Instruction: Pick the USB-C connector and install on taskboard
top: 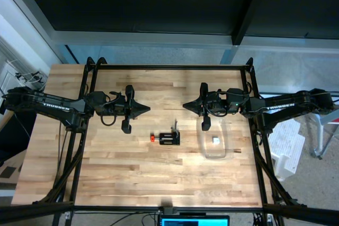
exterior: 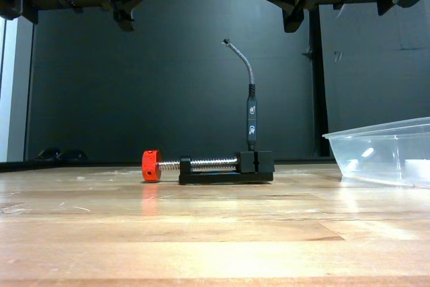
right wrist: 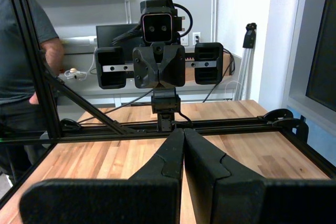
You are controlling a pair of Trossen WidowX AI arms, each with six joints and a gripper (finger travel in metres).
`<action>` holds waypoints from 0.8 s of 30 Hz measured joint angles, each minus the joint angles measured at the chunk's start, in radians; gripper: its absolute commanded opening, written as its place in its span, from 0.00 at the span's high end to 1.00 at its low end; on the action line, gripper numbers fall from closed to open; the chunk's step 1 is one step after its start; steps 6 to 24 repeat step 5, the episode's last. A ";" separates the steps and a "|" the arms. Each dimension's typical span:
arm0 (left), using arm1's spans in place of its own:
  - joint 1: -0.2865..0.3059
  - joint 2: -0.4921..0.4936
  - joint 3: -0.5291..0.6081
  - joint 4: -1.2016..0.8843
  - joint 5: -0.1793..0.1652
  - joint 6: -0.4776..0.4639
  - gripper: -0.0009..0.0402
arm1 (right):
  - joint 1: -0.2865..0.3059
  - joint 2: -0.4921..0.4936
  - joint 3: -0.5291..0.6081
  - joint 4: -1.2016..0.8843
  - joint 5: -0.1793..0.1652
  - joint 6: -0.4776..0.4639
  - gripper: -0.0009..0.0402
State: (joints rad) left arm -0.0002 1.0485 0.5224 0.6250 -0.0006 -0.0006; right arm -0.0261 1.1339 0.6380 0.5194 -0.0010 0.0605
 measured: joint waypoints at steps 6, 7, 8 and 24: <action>0.000 0.000 0.000 0.000 0.000 0.000 0.98 | 0.000 0.000 0.000 0.000 0.000 0.000 0.98; 0.000 0.000 0.000 0.000 0.000 0.000 0.98 | 0.000 0.000 0.000 0.000 0.000 0.000 0.98; 0.000 0.000 0.000 0.000 0.000 0.000 0.98 | 0.000 0.000 0.000 0.000 0.000 0.000 0.98; 0.000 0.000 0.000 0.000 0.000 0.000 0.98 | 0.000 0.000 0.000 0.000 0.000 0.000 0.98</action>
